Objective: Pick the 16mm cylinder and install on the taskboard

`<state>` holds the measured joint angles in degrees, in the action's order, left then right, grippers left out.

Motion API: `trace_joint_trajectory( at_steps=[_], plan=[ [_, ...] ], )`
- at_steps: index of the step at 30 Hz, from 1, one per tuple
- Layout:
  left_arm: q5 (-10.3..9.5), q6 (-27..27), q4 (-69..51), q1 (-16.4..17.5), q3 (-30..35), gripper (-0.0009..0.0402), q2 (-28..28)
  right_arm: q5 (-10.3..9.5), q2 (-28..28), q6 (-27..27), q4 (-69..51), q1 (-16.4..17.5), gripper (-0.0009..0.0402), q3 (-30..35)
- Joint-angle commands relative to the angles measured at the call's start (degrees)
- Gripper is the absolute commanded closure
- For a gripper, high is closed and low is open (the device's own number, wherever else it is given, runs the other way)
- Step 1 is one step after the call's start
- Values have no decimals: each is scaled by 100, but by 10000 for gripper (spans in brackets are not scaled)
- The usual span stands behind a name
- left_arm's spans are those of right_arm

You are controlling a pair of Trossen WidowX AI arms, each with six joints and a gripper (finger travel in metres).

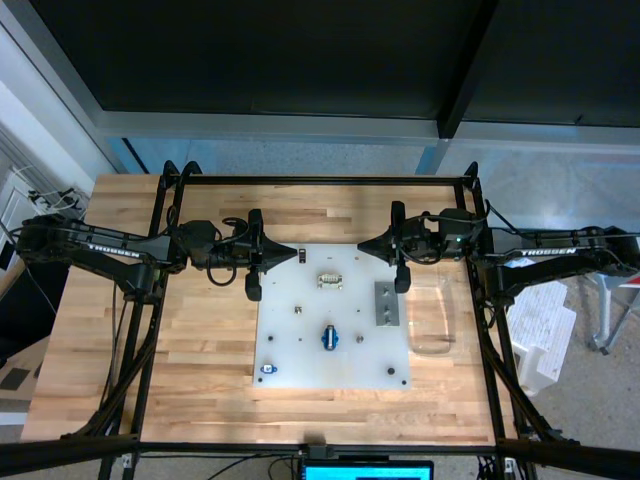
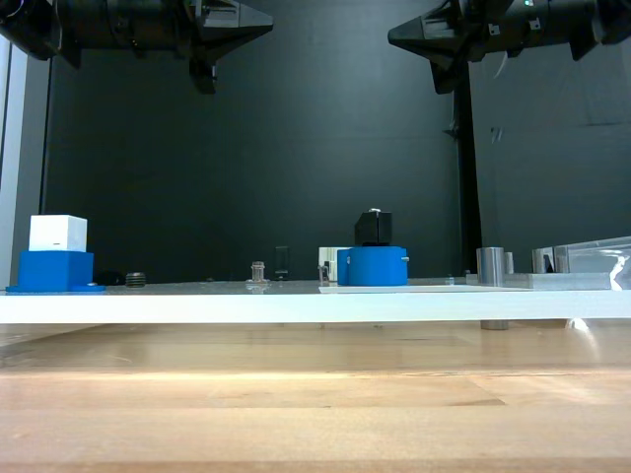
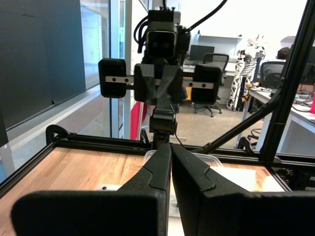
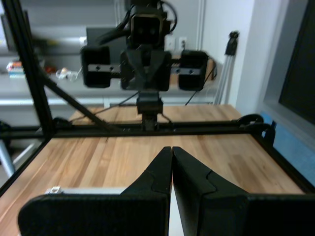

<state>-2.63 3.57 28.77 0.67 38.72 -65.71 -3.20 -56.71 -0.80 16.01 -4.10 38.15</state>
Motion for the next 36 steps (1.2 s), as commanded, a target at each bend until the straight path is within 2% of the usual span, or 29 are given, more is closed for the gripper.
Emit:
trace_joint_trajectory(
  at_steps=[1,3,6,9,36],
  plan=[
    [0,0,2,0,0,393,0,-7,46,-26,463,11,393,-227],
    [0,0,2,2,0,393,0,-9,48,-109,774,11,393,-365],
    [0,0,2,2,0,393,0,-232,44,-269,1152,11,393,-511],
    [0,0,-2,0,0,393,-2,-308,44,-267,1152,13,393,-525],
    [0,0,2,2,0,393,0,-289,44,-323,1027,22,393,-522]
  ],
)
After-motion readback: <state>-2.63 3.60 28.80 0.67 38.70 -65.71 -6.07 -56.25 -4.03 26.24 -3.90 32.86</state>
